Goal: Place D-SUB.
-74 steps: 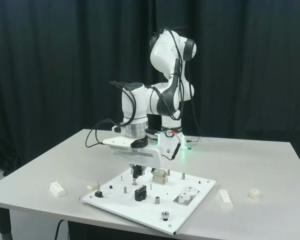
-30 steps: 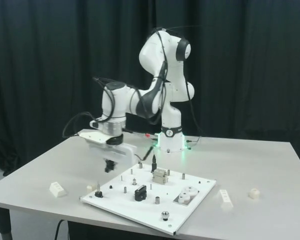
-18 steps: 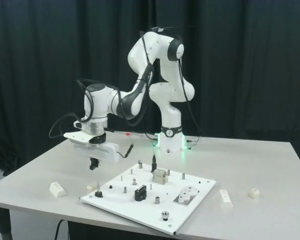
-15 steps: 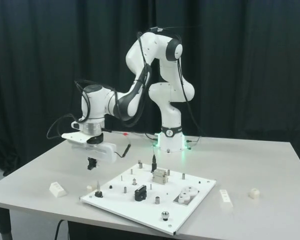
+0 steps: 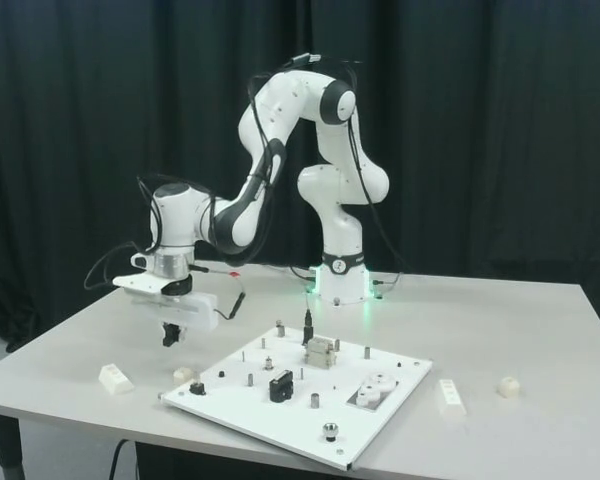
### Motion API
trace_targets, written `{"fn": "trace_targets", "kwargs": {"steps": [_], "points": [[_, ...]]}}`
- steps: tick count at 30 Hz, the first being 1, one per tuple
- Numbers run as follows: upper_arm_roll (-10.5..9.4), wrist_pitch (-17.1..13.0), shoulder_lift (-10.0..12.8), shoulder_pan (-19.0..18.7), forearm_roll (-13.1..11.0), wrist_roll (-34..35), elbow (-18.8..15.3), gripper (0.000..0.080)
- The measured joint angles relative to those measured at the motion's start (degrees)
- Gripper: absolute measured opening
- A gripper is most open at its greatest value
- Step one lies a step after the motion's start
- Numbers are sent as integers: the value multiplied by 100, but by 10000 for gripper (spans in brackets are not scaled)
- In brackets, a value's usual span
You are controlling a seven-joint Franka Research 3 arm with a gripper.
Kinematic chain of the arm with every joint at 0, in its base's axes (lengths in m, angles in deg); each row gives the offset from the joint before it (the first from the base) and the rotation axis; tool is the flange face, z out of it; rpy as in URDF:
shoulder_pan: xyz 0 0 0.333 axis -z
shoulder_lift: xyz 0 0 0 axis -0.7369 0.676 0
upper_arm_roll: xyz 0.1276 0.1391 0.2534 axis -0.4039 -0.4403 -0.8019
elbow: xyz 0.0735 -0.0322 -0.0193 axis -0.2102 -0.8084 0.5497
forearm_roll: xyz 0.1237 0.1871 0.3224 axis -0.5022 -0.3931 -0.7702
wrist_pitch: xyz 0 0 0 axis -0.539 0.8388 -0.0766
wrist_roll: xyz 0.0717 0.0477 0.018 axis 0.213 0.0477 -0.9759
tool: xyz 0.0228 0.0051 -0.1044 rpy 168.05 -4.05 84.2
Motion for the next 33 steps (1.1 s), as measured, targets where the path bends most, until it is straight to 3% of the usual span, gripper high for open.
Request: {"fn": "trace_targets", "kwargs": {"steps": [15,33], "points": [[-1,-640,507,128,-1034,-842,-57,152],[-14,-774,783,130,-1503,-987,20,152]]}}
